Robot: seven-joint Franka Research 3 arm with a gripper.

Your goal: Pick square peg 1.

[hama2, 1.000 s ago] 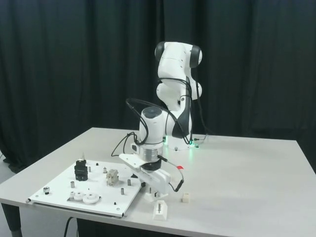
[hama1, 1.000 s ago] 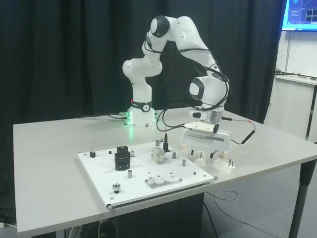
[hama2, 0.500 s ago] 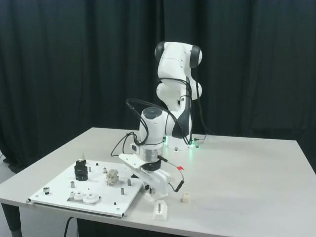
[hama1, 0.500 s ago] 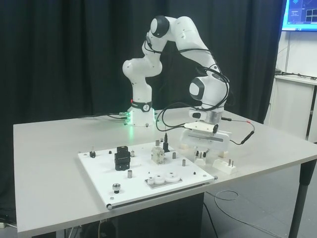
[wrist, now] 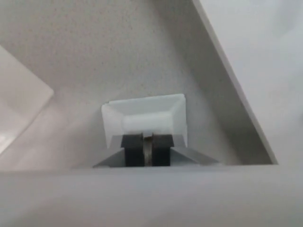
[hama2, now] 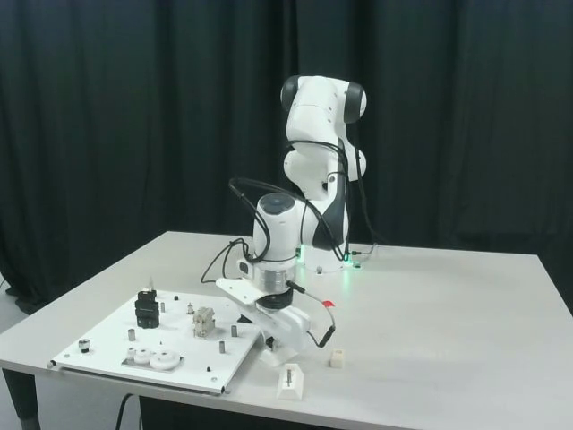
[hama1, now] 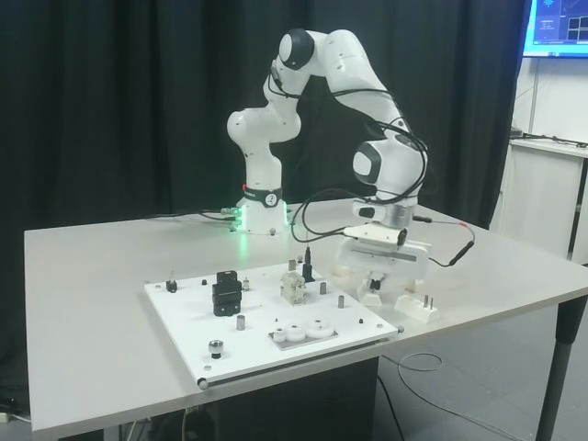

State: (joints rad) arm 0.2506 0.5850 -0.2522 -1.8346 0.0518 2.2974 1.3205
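Gripper [wrist: 147, 150] is low over the grey table [hama1: 92, 266], just off the near edge of the white board [hama1: 184, 312] — its two black fingers [wrist: 132, 149] sit nearly together with a thin grey peg [wrist: 148, 151] pinched between them, so it reads as clamped on the peg. Directly under the fingers is a small white holder [wrist: 144, 118], and the peg appears to stand in it; whether it has lifted clear I can't tell. From the first room view the hand [hama1: 382, 257] covers that holder [hama1: 372, 296], peg itself hidden there. Beside it, nearer the table edge, a second white holder [hama1: 416, 306] carries two upright pins. In the second room view the hand [hama2: 282, 324] hangs above the same spot, with the second holder [hama2: 289, 382] near the front edge and a small white cube [hama2: 337, 358] just beside it, both apart from the gripper. On the board: a black block [hama1: 227, 290], a grey metal fixture [hama1: 294, 285], white gears [hama1: 303, 331] and a few short posts — none touched. Arm base [hama1: 261, 216] shows a green light at the far side of the table.
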